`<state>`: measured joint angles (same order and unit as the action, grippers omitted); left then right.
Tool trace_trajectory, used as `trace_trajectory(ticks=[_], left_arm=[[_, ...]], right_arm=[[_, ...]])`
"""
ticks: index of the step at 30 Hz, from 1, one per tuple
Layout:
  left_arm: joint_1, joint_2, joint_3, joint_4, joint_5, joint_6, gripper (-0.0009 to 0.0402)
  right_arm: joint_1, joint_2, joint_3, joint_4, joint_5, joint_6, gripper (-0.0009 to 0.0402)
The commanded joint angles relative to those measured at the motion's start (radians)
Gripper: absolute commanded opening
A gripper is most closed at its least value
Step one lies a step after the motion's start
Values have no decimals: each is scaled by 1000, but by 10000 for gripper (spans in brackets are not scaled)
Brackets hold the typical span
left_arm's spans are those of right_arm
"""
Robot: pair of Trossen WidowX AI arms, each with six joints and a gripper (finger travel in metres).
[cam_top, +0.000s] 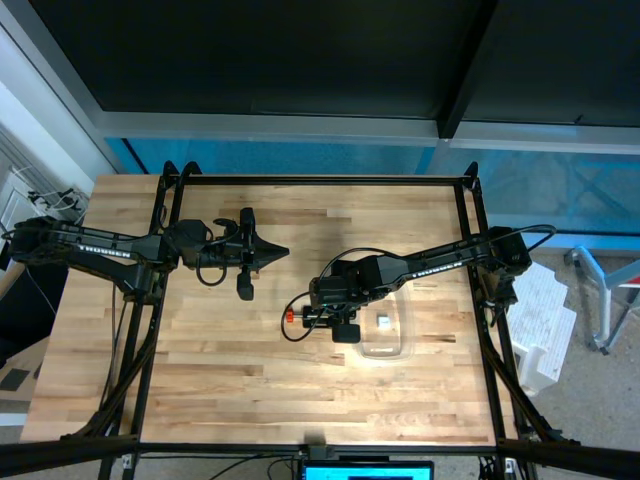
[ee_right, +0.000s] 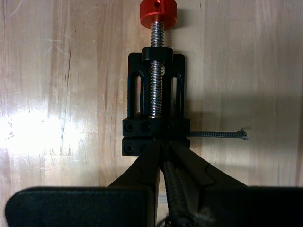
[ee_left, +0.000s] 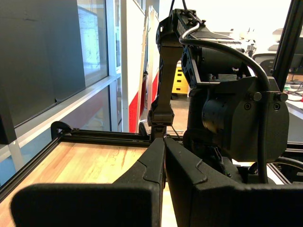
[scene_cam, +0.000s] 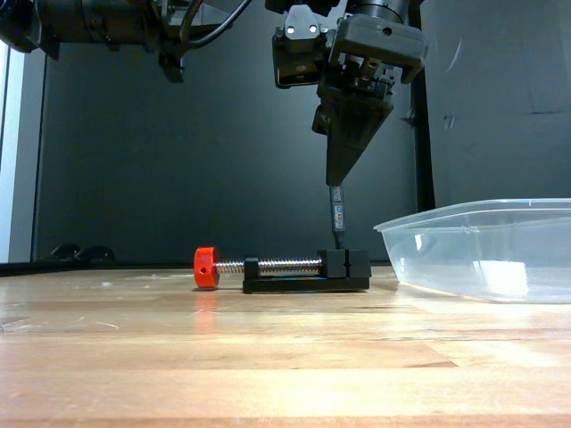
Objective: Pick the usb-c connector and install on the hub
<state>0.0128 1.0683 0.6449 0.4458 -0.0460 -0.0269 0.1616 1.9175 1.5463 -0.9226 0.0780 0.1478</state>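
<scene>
1. Black hub (scene_cam: 308, 283): small clamp-like block with an orange-red knob (scene_cam: 206, 267) on a bright threaded screw (scene_cam: 281, 265); lies flat on the wooden worktop (scene_cam: 268, 357), directly beneath the tips of the right gripper (scene_cam: 336, 178); the knob end points away from that gripper's fingers.
2. Dark grey usb-c connector (scene_cam: 336, 212): slim piece hanging upright from the right gripper's tips; its lower end meets the top of the hub at the block end far from the knob; whether it is seated cannot be told.
3. Right gripper: points straight down over the hub, closed on the usb-c connector; a braided cable (ee_right: 173, 189) runs up between its fingers.
4. Grey cord end (ee_right: 218, 135): frayed at the tip; lies on the worktop, reaching sideways from the hub, just beside the right gripper's tips.
5. Clear plastic tray (scene_cam: 482, 259): stands on the worktop near the right gripper, on the side away from the knob; a small white piece (cam_top: 383, 321) lies inside.
6. Left gripper (cam_top: 280, 251): held level above the worktop, well apart from the hub; fingers pressed together, holding nothing.
</scene>
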Motion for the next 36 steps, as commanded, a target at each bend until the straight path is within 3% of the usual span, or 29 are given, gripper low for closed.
trace_trajectory(ticks=[1,14,28,36], left_arm=[[0,0,0,0,0,0,0],[0,0,0,0,0,0,0],[0,0,0,0,0,0,0],[0,0,0,0,0,0,0]], right_arm=[[0,2,-1,-2,0,0,2],[1,-20,-1,-2,0,-8,12],[0,-95,-1,-29,0,-7,173],[0,-200,-47,-60,0,-10,213]])
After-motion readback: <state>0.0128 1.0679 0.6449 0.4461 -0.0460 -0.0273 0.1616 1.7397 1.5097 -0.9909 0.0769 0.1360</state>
